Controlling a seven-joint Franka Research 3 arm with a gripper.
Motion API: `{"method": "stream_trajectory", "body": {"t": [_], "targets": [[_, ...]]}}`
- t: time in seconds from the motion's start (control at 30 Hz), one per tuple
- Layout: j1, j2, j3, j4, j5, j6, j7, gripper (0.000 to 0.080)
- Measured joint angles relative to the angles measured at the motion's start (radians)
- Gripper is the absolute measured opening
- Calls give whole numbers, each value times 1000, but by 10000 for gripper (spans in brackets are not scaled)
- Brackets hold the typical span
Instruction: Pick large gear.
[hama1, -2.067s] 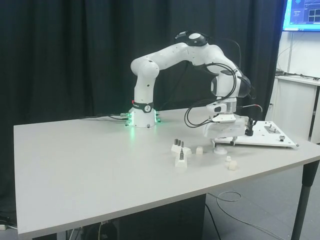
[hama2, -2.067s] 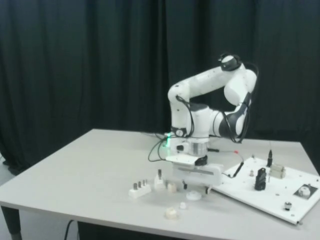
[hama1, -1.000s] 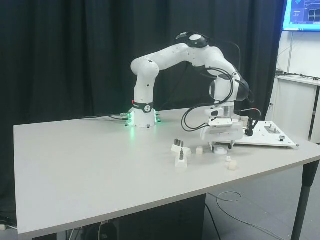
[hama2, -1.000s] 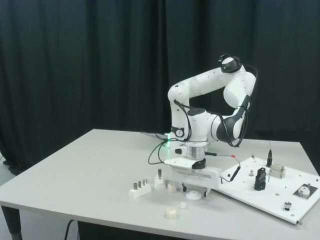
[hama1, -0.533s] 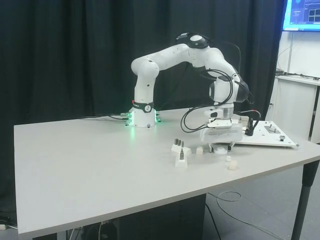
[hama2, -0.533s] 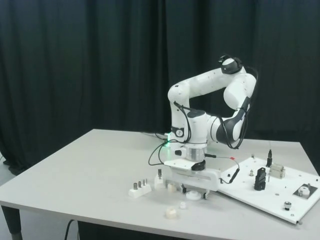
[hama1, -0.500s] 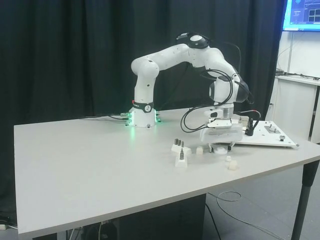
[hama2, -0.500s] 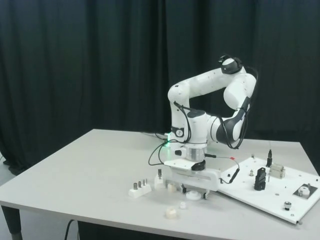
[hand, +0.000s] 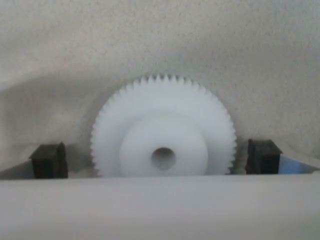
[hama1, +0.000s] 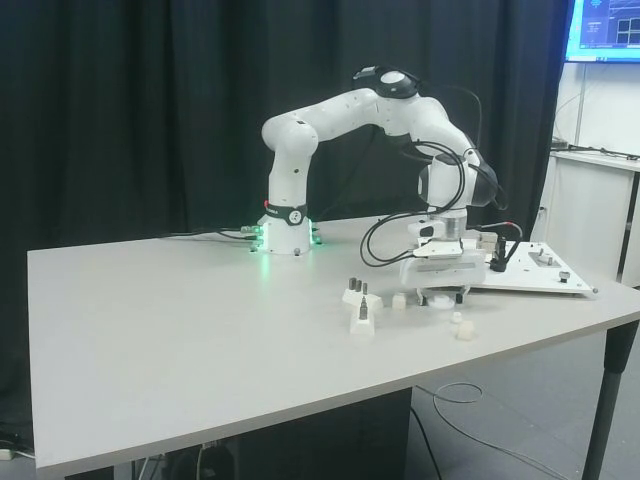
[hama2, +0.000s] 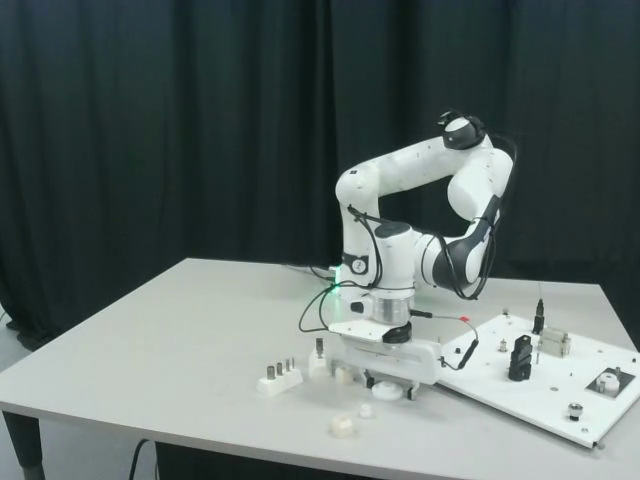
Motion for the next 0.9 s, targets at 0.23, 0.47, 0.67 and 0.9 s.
{"method": "stream_trajectory", "body": {"t": [0.23,0.47,0.67,0.9], "targets": [[1,0,0,0,5,0,5,800],[2,0,0,2,5,0,5,666],[4,1,1,3,5,1,5,597],[5,2,1,6,5,4,4,598]]}}
